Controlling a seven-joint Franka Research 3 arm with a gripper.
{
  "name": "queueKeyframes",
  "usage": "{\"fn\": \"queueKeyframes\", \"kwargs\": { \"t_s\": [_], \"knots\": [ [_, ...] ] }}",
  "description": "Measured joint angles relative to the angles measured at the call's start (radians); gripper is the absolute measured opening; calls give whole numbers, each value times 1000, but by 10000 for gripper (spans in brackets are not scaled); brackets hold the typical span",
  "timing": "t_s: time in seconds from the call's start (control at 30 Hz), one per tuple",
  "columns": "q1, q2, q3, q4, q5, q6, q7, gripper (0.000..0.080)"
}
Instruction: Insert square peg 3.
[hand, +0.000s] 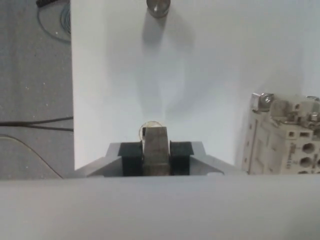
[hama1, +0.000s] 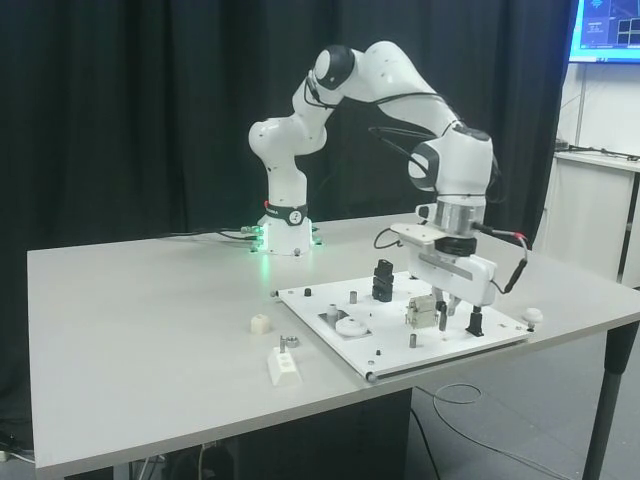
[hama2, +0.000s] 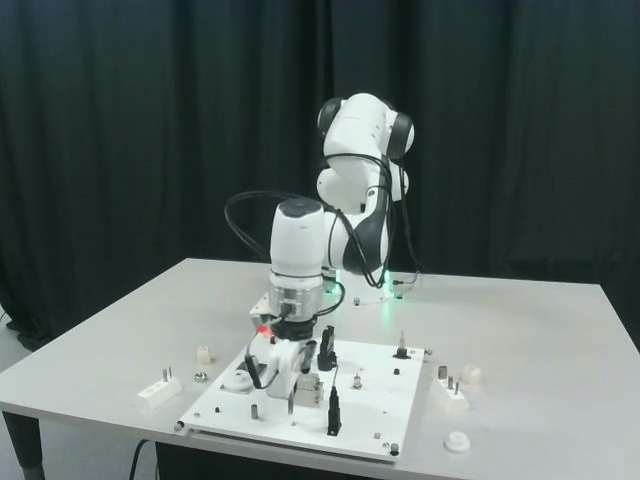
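From my seat I see the jaws clamped on the square peg, one black finger pressed on each side of it. In the wrist view the peg sits at lower centre of the frame, pointing down over the white board; I cannot tell whether its tip touches the board.

In the first room view the arm reaches from its base at upper centre down to the right of centre, the jaws hanging over the board's right half, just beside the grey connector block. A black upright part stands behind them.

In the second room view the jaws sit at lower centre above the board. On the table, a small white block lies at lower left and a white round cap at lower right.
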Motion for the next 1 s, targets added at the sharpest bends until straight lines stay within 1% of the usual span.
{"fn": "queueKeyframes", "kwargs": {
  "t_s": [0.2,0.37,0.73,1.0],
  "knots": [
    [0,-24,-5,-13,-5,-12,-12,110],
    [0,-35,-8,-18,-5,-13,-16,109],
    [0,-38,-10,-19,-5,-12,-28,110],
    [-2,-37,-10,-19,-4,-2,-38,109]
  ]
}}
